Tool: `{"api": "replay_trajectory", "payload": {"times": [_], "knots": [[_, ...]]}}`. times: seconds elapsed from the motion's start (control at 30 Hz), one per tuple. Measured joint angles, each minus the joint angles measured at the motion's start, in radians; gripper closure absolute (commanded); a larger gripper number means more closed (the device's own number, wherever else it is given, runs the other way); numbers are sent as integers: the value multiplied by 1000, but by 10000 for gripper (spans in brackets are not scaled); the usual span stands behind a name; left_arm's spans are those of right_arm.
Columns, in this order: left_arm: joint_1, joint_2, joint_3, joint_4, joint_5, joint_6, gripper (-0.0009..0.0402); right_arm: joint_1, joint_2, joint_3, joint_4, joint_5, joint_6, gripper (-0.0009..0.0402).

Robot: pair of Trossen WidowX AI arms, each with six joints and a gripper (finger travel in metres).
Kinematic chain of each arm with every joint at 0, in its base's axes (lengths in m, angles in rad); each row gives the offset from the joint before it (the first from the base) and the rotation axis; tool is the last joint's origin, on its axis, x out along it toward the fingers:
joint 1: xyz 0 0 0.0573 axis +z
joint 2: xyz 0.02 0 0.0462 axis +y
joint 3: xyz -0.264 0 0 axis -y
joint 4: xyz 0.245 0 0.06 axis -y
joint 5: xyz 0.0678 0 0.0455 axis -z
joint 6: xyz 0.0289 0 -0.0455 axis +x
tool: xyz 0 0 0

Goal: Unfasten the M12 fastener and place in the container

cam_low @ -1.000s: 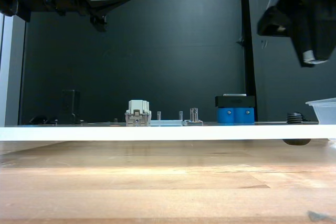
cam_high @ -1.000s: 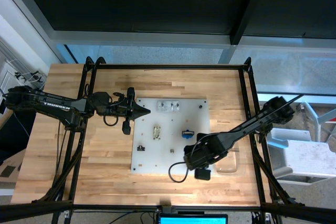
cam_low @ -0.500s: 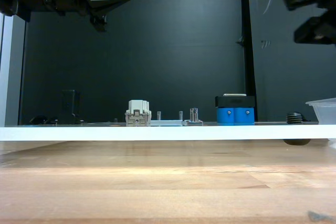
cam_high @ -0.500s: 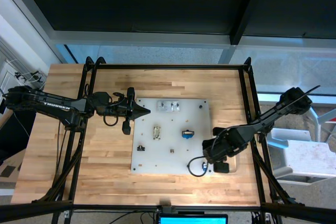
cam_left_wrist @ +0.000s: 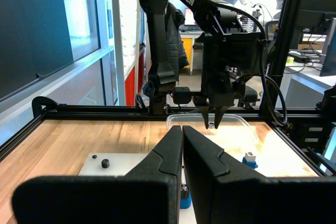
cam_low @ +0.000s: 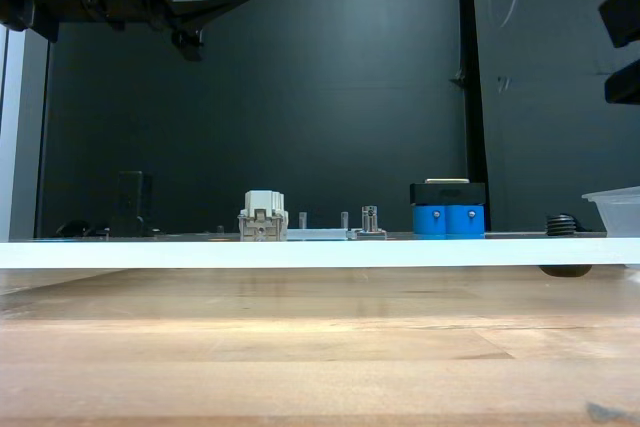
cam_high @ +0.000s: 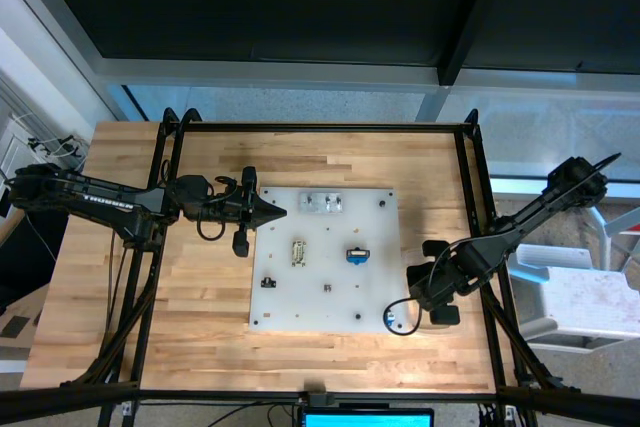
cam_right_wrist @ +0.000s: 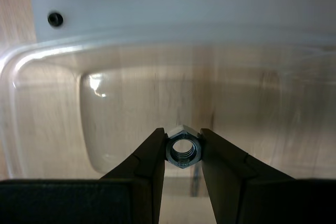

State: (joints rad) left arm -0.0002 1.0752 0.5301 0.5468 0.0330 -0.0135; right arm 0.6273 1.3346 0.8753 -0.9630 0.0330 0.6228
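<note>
**Silver M12 fastener (cam_right_wrist: 182,150) pinched above the container (cam_right_wrist: 42,103)**

The wooden table carries a white board (cam_high: 300,297). The left gripper (cam_high: 278,212) hovers high over the board's left edge on a level, outstretched arm. Its fingers are pressed together on nothing. To that gripper's right and well below it sit a pale connector (cam_low: 262,219) and a blue block (cam_low: 447,219). The black stud (cam_low: 562,224) follows with its ribs bare, so nothing stands between the fastener and the tray.

The fastener is a small hexagonal nut, silvery with a blue tinge, and its threaded bore faces the wrist camera. The right gripper (cam_right_wrist: 182,142) clamps it by two opposite flats, directly over the clear tray's floor and off its stud. The right arm slopes in from the table's right edge, with the gripper pointing straight down.
</note>
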Motion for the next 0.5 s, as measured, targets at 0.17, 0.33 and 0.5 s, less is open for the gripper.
{"api": "replay_trajectory", "payload": {"times": [0.17,0.33,0.5], "knots": [[0,0,0,0,0,0,393,12,-28,-50,17,-1,1,391],[0,0,0,0,0,0,393,14,-29,-71,53,0,1,391],[0,0,0,0,0,0,393,14,-29,-87,64,0,-4,388]]}}
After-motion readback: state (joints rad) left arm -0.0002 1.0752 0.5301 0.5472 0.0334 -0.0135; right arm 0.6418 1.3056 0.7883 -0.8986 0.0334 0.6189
